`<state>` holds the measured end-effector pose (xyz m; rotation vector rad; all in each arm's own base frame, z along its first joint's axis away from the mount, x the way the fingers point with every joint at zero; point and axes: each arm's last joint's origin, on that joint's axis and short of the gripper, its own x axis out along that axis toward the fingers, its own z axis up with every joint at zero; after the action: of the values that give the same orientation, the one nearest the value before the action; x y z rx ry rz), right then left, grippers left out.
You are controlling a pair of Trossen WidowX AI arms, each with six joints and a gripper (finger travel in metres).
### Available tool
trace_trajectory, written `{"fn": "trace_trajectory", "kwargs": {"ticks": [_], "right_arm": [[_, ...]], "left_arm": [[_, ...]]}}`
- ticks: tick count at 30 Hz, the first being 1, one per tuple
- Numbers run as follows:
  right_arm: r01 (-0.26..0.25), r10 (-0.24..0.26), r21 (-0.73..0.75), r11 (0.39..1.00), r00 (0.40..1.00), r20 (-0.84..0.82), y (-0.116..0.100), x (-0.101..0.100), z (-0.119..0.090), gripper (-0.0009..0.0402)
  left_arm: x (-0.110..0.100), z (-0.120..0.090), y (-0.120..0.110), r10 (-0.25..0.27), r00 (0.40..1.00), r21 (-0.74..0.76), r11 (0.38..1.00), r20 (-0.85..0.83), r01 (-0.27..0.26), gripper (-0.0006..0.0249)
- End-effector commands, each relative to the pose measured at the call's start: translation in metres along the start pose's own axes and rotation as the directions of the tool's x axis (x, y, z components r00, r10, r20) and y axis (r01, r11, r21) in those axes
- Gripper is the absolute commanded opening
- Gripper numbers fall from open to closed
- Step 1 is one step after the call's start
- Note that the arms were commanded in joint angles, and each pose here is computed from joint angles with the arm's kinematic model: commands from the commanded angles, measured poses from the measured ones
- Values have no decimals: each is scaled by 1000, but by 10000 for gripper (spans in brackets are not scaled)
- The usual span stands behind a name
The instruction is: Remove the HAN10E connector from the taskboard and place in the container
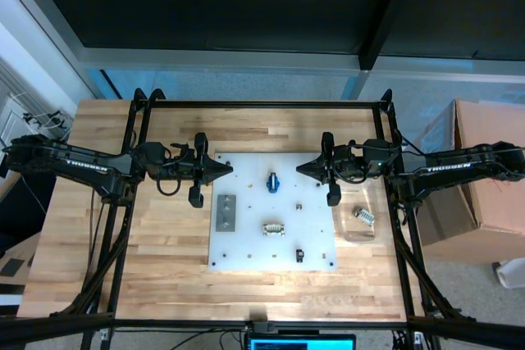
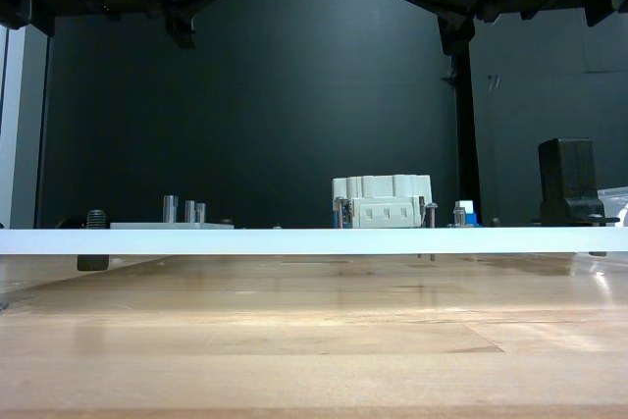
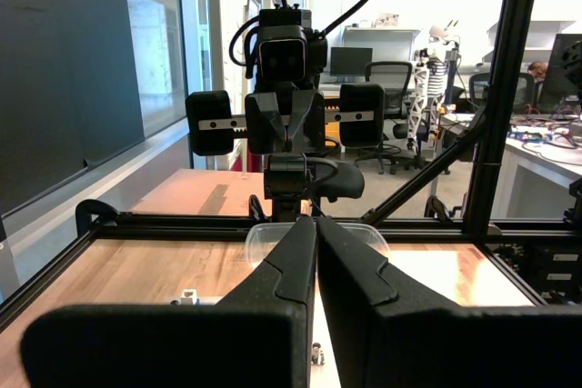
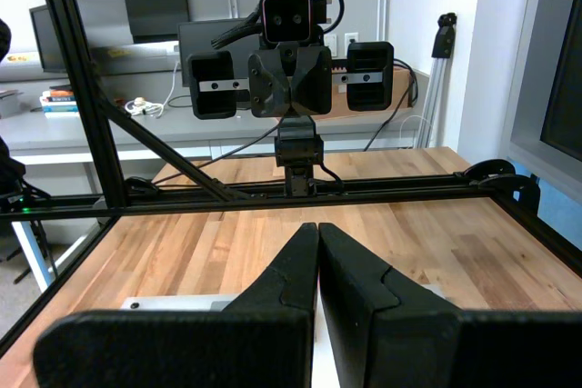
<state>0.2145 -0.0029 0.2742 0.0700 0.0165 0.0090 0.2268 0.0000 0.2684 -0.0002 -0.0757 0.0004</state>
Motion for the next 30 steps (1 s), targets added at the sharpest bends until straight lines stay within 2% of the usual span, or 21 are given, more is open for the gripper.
{"fn": "trace_trajectory", "kwargs": {"ticks": [1,5,17,22,26,30], "right_arm": [[0,0,0,1000,1000,1,0,0,0,0],[1,1,-63,998,1000,22,0,0,2,0],[8,-8,-31,999,1000,23,0,0,4,0],[13,-16,-21,1000,988,-152,1,1,8,0],[15,-20,-18,1000,950,-312,3,-2,16,0],[15,-11,6,1000,915,-403,7,-6,24,0]], "left_arm": [[0,0,0,0,1000,0,1000,0,0,0],[0,0,0,0,1000,0,1000,1,0,0],[0,0,0,0,1000,0,1000,0,0,0],[0,0,0,0,1000,0,1000,0,0,0],[0,0,0,0,1000,0,1000,0,0,0],[0,0,0,0,1000,0,1000,0,0,0]]}}
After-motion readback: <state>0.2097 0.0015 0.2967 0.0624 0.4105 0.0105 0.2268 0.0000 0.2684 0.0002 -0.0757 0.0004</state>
